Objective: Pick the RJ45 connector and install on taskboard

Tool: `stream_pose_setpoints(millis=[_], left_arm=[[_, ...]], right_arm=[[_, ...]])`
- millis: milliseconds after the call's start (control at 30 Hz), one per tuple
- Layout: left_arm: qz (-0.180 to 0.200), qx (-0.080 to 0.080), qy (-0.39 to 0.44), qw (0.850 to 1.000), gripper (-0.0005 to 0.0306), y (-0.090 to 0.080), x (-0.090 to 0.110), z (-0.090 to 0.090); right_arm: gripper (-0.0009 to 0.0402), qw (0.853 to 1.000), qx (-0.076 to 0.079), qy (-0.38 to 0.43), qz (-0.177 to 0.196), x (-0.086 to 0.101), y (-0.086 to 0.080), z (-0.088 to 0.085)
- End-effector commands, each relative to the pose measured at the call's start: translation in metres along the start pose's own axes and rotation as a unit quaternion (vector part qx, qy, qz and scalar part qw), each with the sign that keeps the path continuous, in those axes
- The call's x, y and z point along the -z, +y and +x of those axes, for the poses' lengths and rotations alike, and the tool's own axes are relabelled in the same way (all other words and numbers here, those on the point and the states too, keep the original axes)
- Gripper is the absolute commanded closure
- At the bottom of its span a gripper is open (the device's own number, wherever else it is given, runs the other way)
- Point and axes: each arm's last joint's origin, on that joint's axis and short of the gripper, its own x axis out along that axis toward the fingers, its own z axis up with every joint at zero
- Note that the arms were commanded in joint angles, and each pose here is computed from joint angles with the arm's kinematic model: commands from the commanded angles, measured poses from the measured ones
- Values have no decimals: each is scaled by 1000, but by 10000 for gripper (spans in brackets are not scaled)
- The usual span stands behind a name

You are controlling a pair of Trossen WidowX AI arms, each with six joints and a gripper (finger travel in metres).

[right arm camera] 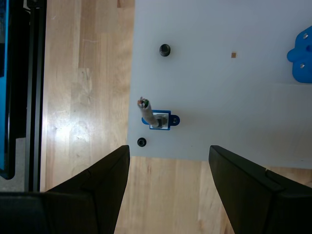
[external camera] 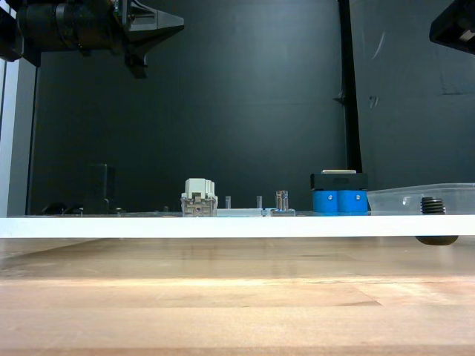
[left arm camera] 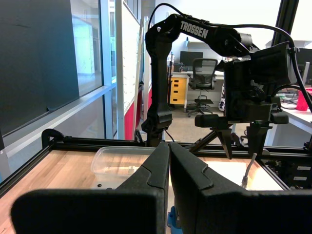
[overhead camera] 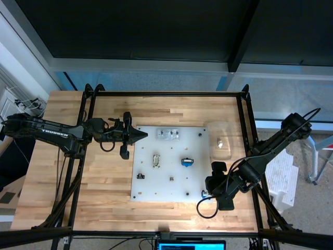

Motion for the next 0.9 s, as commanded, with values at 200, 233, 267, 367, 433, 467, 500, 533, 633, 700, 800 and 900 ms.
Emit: stream_pose_setpoints(millis=[200, 233, 267, 367, 433, 467, 500, 533, 633, 700, 800, 900], left_arm=[[0, 0, 0, 1000, 300, 0, 0, 0], [0, 0, 0, 1000, 300, 0, 0, 0], [0, 0, 0, 1000, 300, 0, 0, 0], [0, 0, 0, 1000, 300, 0, 0, 0], [0, 0, 0, 1000, 300, 0, 0, 0], [0, 0, 0, 1000, 300, 0, 0, 0], [0, 0, 0, 1000, 300, 0, 0, 0], [0, 0, 0, 1000, 300, 0, 0, 0], [0, 0, 0, 1000, 300, 0, 0, 0], [0, 0, 0, 1000, 300, 0, 0, 0], [0, 0, 0, 1000, 300, 0, 0, 0], [0, 0, 0, 1000, 300, 0, 0, 0]], right_arm=[[183, 1000, -10, -14, 1, 1, -3, -10], [187, 1000, -14, -19, 0, 1, -4, -14], [192, 1000, -16, -23, 2, 1, -6, -17], [209, 999, -18, -34, 2, 0, -13, -25], [221, 999, -15, -36, 6, 0, -19, -31], [226, 999, -12, -36, 5, 1, -23, -33], [232, 999, -8, -35, 3, 1, -26, -36], [237, 999, -5, -36, 3, 2, -30, -38], [254, 999, 5, -49, 0, 2, -42, -46], [264, 998, 8, -58, 1, 1, -51, -50], [280, 997, 15, -72, 9, 0, -65, -55], [297, 996, 24, -91, 7, -3, -81, -61]])
